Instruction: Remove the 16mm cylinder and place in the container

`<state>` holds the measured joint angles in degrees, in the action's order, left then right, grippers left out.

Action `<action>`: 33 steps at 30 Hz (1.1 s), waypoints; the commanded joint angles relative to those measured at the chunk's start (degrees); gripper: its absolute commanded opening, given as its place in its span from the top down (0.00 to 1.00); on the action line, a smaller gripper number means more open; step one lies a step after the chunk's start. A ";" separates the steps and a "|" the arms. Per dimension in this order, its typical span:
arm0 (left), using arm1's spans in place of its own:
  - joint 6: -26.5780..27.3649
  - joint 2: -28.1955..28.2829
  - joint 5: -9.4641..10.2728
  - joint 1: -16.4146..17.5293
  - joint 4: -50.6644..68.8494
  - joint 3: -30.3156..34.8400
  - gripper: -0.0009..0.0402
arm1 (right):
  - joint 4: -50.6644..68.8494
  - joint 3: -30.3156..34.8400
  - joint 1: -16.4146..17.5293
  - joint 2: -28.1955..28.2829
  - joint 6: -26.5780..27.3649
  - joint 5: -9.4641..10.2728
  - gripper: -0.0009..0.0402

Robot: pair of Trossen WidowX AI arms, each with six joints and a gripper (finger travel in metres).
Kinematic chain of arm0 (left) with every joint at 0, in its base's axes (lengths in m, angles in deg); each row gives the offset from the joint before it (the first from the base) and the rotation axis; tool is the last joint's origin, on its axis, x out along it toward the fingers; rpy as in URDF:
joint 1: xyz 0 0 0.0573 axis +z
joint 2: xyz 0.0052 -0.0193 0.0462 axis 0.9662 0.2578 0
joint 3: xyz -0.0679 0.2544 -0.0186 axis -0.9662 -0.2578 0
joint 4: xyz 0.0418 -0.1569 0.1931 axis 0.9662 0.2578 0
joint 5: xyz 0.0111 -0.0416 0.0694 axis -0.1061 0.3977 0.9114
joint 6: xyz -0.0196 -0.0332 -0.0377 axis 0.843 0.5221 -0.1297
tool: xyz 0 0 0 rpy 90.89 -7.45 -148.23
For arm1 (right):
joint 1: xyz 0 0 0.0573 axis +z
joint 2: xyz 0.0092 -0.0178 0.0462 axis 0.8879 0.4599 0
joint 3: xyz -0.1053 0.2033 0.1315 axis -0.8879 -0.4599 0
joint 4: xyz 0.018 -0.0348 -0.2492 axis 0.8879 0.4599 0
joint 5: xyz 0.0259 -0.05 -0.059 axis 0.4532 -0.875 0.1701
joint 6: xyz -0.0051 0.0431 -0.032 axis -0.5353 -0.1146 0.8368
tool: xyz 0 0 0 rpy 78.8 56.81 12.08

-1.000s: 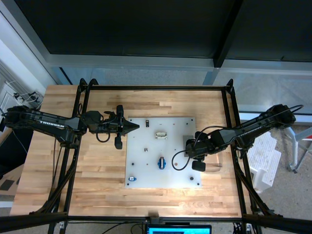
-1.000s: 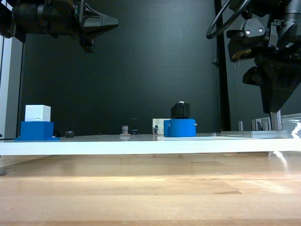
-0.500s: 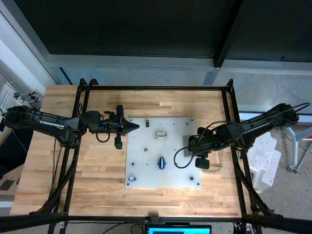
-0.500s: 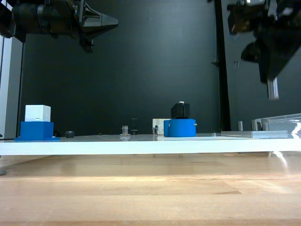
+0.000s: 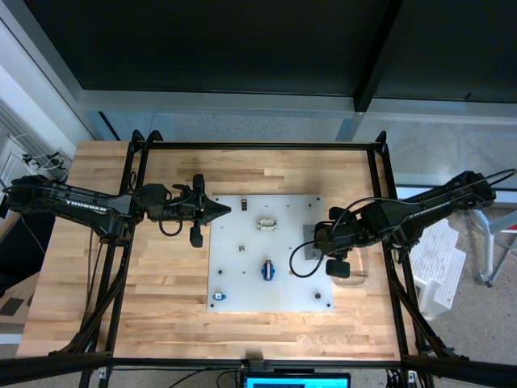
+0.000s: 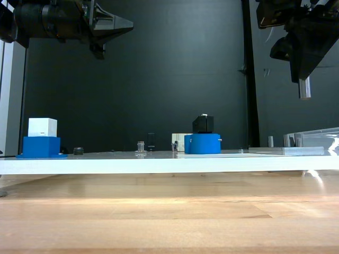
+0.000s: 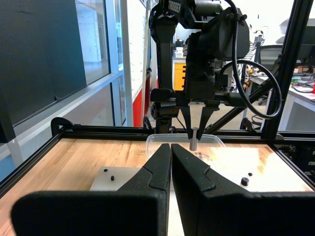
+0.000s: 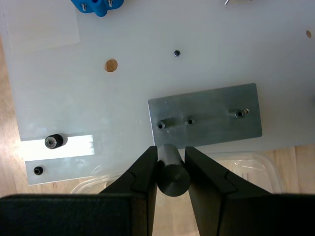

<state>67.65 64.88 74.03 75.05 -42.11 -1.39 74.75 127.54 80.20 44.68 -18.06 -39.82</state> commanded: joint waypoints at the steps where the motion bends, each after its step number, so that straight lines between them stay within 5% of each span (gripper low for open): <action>1: -0.02 0.02 0.00 0.00 -0.02 0.02 0.98 | 0.09 -2.10 0.11 -1.42 -0.33 0.00 0.98; 17: -0.02 0.02 0.00 0.00 -0.02 0.02 0.98 | 0.46 -17.68 3.23 -8.17 -7.87 0.59 0.98; 20: -0.02 0.02 0.00 0.00 -0.02 0.02 0.98 | -2.47 -19.74 3.78 -8.13 -8.07 3.23 0.96; 33: -0.02 0.02 0.00 0.00 -0.02 0.02 0.98 | -4.52 -21.20 3.78 -8.13 -10.80 4.00 0.54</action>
